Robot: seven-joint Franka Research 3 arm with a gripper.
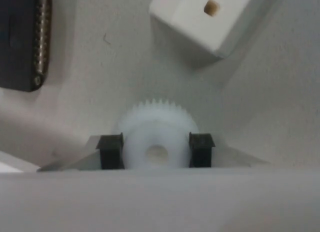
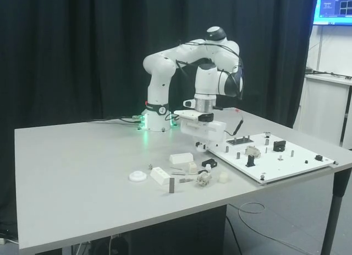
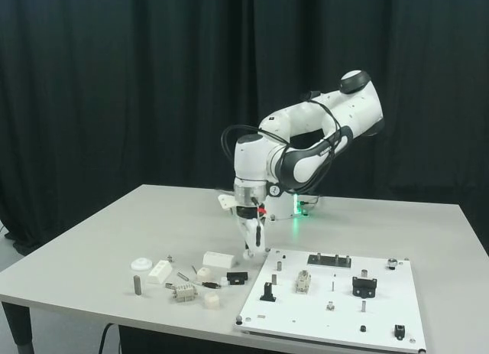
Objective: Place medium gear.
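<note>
Even overhead light on the table (image 2: pixel 77 161); soft shadows. Wrist view blurred near the gripper (image 1: pixel 156 151); black curtain (image 3: pixel 114 79) dim behind it.

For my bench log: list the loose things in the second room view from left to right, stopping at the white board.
White gear → dark peg → white block → plug connector → small white gear → black clip → white board.

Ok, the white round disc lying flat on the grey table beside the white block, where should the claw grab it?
Come straight down from above and pinch across its outer rim. The white round disc lies flat on the grey table, apart from the white block, so its sides look free. The claw is full, though: it grips a white toothed gear.
</note>
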